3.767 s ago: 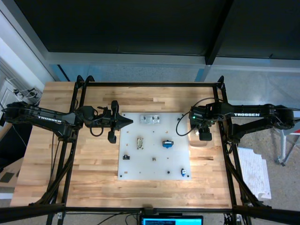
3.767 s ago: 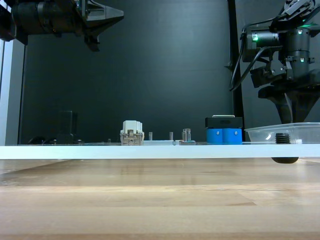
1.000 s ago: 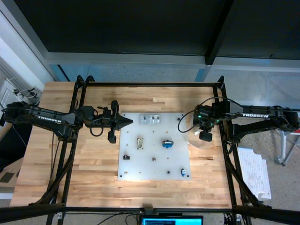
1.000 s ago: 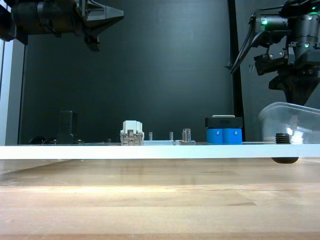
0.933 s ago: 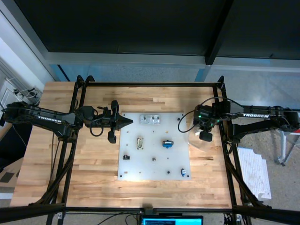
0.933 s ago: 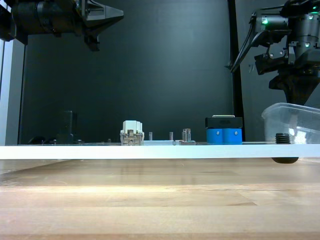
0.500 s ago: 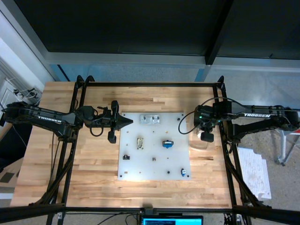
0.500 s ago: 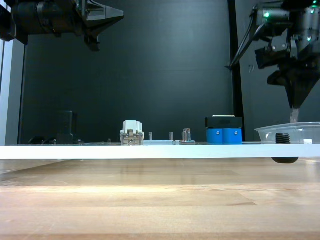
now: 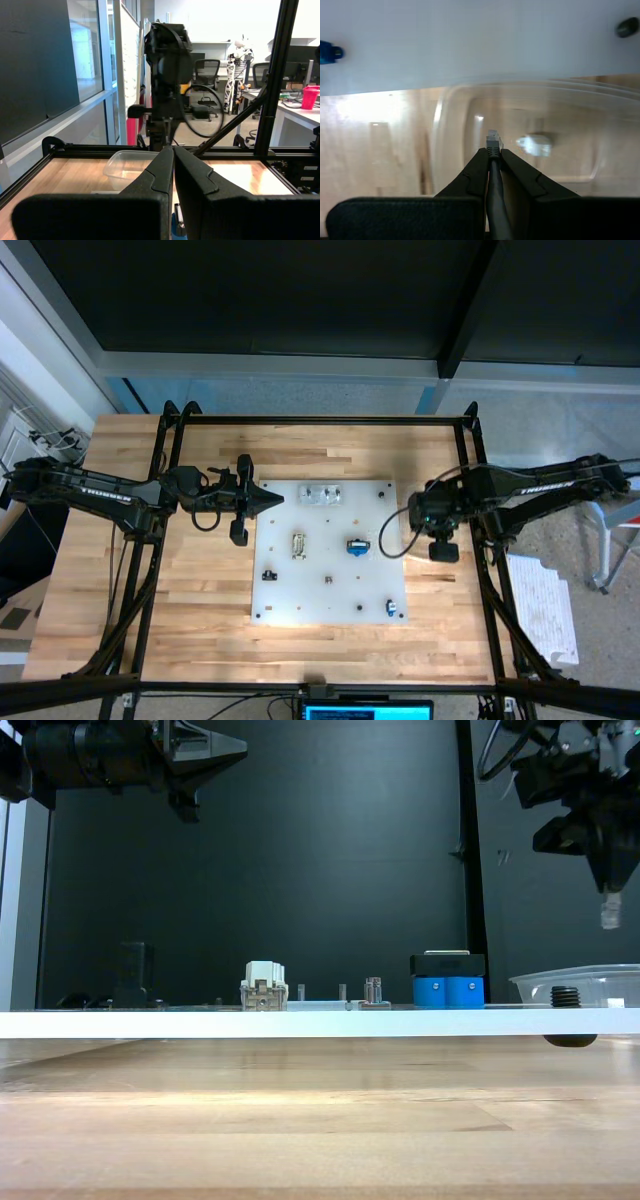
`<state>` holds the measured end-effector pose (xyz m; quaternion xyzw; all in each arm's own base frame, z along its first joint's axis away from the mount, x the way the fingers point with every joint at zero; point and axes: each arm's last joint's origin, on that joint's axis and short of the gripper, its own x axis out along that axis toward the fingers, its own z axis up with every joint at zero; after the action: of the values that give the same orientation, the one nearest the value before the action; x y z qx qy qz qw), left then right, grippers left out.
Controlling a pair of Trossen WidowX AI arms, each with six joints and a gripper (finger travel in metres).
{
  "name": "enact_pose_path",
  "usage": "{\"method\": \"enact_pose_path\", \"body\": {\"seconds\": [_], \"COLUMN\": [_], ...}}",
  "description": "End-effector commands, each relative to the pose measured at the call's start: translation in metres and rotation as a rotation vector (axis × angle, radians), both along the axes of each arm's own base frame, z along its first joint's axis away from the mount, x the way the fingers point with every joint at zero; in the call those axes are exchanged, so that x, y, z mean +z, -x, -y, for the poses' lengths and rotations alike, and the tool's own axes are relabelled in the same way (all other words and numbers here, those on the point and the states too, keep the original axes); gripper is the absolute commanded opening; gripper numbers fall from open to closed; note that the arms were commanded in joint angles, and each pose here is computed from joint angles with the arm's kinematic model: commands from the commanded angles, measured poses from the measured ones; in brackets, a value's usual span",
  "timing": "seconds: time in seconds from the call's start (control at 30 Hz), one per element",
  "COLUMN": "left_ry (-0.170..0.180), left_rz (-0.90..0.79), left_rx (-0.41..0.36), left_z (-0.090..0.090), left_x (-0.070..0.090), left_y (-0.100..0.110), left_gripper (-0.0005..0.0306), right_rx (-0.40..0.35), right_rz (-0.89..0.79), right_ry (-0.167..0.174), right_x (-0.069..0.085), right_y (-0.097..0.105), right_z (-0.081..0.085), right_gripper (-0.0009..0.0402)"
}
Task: Pick the RJ45 connector and install on taskboard
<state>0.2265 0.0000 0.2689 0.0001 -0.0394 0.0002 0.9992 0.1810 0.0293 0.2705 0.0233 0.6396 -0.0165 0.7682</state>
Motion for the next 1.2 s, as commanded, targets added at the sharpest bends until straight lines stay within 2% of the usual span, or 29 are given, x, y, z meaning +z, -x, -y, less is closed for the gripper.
{"method": "enact_pose_path", "body": {"seconds": [0.03,0.37,0.7,1.03,1.2], "left_ry": [0.0,0.0,0.0,0.0,0.0], "left_rz": [0.0,0.0,0.0,0.0,0.0], "left_rx": [0.0,0.0,0.0,0.0,0.0], "left_z": [0.0,0.0,0.0,0.0,0.0], "left_x": [0.0,0.0,0.0,0.0,0.0], "left_y": [0.0,0.0,0.0,0.0,0.0], "left_gripper": [0.0,0.0,0.0,0.0,0.0], "right_rx": [-0.003,0.008,0.027,0.049,0.047], "right_rz": [-0.009,-0.028,-0.05,-0.05,-0.045], "right_ry": [-0.009,-0.021,-0.027,-0.03,-0.037], "right_x": [0.002,0.009,0.005,-0.004,-0.012], "right_y": [-0.007,-0.038,-0.062,-0.082,-0.087], "right_z": [-0.013,-0.06,-0.107,-0.136,-0.144], "right_gripper": [0.0,0.0,0.0,0.0,0.0]}}
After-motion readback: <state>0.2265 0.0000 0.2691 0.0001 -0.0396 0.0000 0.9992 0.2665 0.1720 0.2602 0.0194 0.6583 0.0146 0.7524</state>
